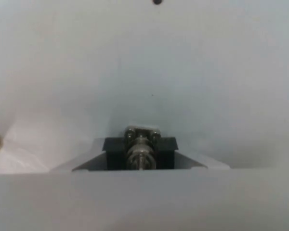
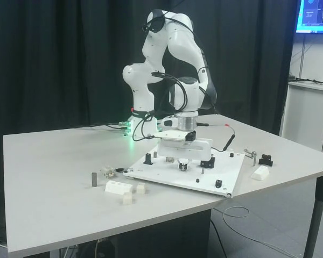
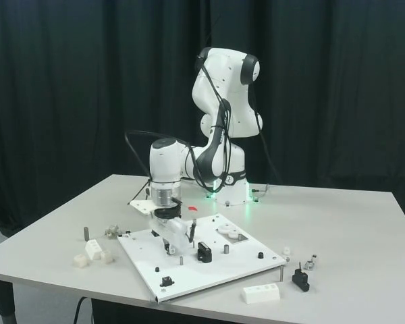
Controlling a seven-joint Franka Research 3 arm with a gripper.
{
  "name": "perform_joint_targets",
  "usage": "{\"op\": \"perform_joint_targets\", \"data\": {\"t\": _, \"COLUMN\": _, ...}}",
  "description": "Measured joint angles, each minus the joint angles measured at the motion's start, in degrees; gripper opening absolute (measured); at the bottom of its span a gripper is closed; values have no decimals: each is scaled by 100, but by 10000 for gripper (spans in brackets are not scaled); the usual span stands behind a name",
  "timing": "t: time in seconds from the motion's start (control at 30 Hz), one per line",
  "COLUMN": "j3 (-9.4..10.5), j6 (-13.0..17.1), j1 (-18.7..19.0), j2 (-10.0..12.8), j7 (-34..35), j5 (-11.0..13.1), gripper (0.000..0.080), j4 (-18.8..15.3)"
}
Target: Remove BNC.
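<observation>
A: Pincer (image 2: 182,159) is low over the white square board (image 2: 226,174) on the grey worktop (image 2: 48,161). I can't tell its state.

B: Where's the BNC?

A: Small metal BNC plug (image 1: 141,153) sits in its black block mount (image 1: 167,149) on the board, dead centre under my wrist camera.

B: Step?

A: Approach, I'd say; nothing visibly held. Next I need to descend, clamp the barrel, probably twist, then pull.

B: Orientation?

A: Long axis seems to run along the board, toward the camera.

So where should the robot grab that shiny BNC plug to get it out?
Probably by the round metal barrel of the BNC, coming from above with a finger on each side. It stands up out of its black holder on the white board, so its sides look free.
</observation>
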Motion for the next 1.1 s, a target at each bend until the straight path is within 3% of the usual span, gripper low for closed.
{"op": "perform_joint_targets", "data": {"t": 1.1, "j3": 2, "j6": 29, "j1": 2, "j2": -27, "j7": -4002, "j5": -9, "gripper": 121, "j4": -36}}
